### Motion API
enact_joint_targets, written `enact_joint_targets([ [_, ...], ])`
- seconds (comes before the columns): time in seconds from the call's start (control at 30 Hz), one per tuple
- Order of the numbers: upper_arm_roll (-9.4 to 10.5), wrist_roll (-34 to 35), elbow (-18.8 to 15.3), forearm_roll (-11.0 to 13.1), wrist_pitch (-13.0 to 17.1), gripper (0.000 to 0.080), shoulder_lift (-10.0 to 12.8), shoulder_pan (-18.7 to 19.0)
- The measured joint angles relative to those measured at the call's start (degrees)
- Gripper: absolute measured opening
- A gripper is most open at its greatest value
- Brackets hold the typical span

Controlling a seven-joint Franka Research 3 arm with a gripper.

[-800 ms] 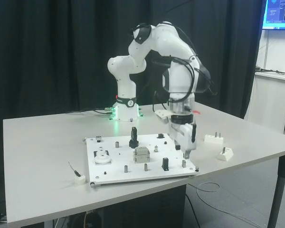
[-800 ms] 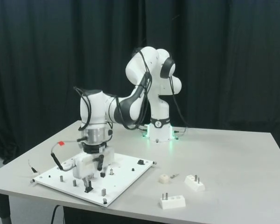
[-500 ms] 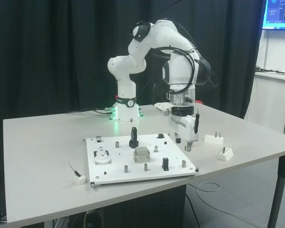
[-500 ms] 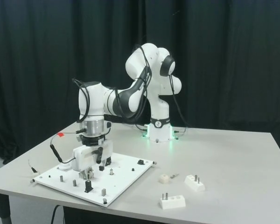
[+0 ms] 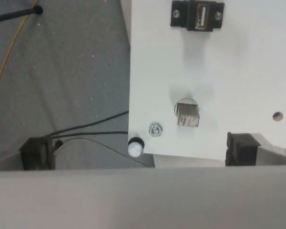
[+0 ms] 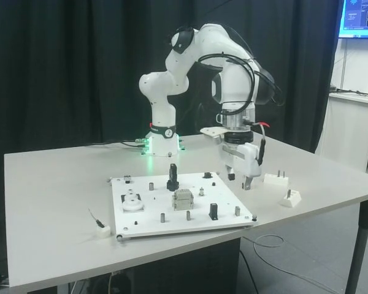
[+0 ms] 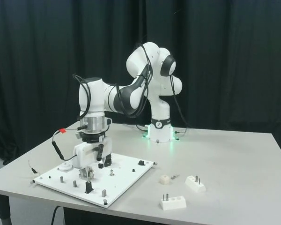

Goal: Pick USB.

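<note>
White board lies on the grey surface, and I use that board as my landmark. I see the end effector hanging above the board's edge on the side toward the small white blocks, clear of everything and carrying nothing; its two black fingertips stand well apart in the wrist view, so I read it as wide. The USB, a black plug, stands upright in its holder near the middle of the board, on the half nearer the arm's base, well apart from the end effector. A black USB socket is fixed on the board near the edge under the wrist, and I can see its slot from above. Between that socket and the board's corner sits a short grey peg, with a small screw just beside it. A grey block sits at the board's middle.
</note>
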Motion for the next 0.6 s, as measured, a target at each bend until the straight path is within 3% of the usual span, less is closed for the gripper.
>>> enact_joint_targets([
  [0.17,0.00,-2.7,0.5,-1.3,-0.1,0.0800,0.0,0.1],
  [0.6,-0.11,-20.0,2.5,-4.8,-0.8,0.0800,-0.2,-1.5],
])
